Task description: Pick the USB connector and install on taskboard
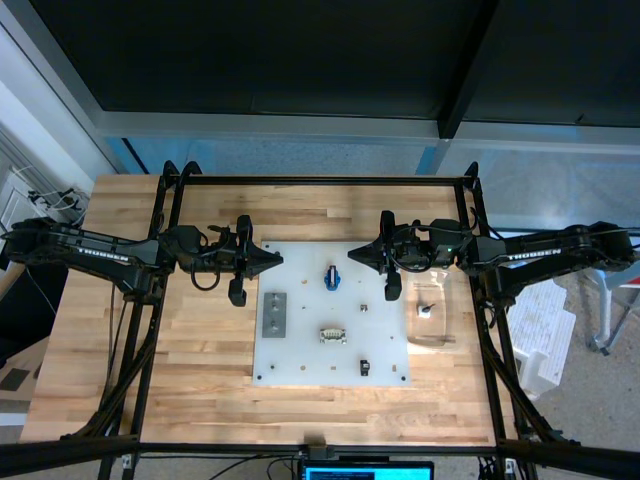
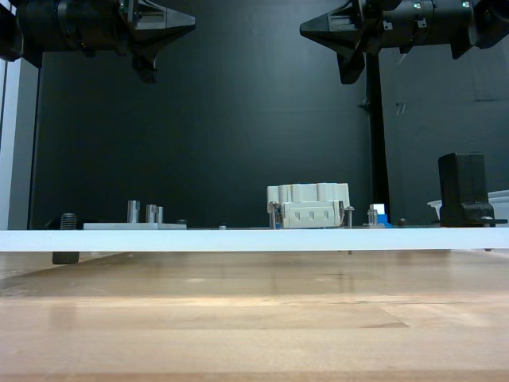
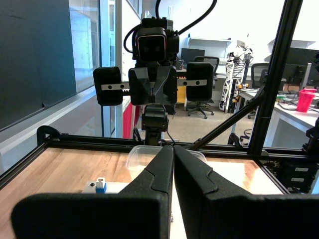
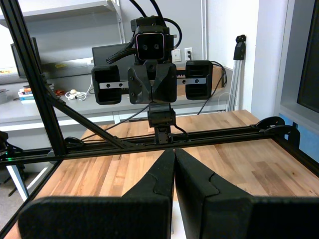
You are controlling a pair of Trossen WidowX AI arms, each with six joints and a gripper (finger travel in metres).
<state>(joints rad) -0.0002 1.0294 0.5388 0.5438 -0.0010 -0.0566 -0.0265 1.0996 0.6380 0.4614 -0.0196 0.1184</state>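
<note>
The taskboard (image 1: pixel 300 345) is a white square plate in the middle of the table, carrying a grey metal block (image 1: pixel 273 312), a blue part (image 1: pixel 332 277), a beige multi-pin connector (image 1: pixel 333 335) and a small black socket (image 1: pixel 365 367). I cannot pick out the USB connector for certain; a tiny dark-and-white piece (image 1: pixel 425 309) lies in the clear tray to the board's right. My left gripper (image 1: pixel 276 258) hovers high over the board's far left edge, shut and empty. My right gripper (image 1: pixel 352 254) faces it over the far edge, also shut and empty.
The clear plastic tray (image 1: pixel 446 335) sits against the board's right edge. A black frame (image 1: pixel 320 181) runs around the table. In the low view the beige connector (image 2: pixel 308 205) and the black socket (image 2: pixel 464 189) stand up from the board, with both grippers far above.
</note>
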